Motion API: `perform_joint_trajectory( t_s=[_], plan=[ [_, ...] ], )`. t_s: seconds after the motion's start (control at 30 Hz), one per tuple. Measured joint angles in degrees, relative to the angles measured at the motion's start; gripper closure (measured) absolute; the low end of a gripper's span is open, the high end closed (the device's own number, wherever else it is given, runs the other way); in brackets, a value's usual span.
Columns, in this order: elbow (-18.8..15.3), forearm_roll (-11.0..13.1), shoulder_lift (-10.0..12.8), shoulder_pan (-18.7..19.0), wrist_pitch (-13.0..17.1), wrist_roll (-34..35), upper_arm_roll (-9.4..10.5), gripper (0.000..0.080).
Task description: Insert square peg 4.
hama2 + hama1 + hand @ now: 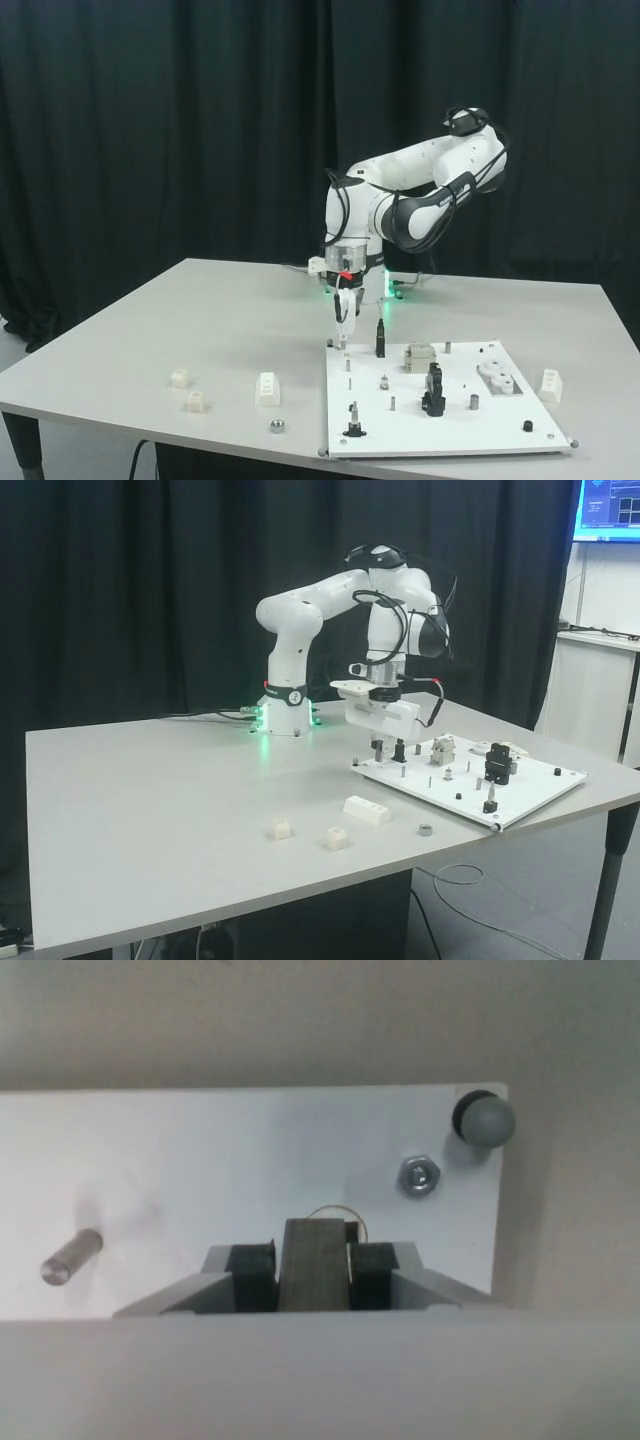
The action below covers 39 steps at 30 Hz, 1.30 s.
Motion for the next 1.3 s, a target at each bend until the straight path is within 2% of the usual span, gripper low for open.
perform_joint_trajectory(
  t_s=[0.37, 0.8, 1.3],
  plan=[
    [-0.47, 0.39, -0.01, -0.38, -1.30, -0.30, -0.30, 0.0647],
    [-0.55, 1.91, -0.02, -1.20, -2.27, -2.12, -0.25, 0.0647],
    [-0.55, 3.67, -0.01, -1.78, -2.66, -2.78, 0.54, 0.0647]
  ],
)
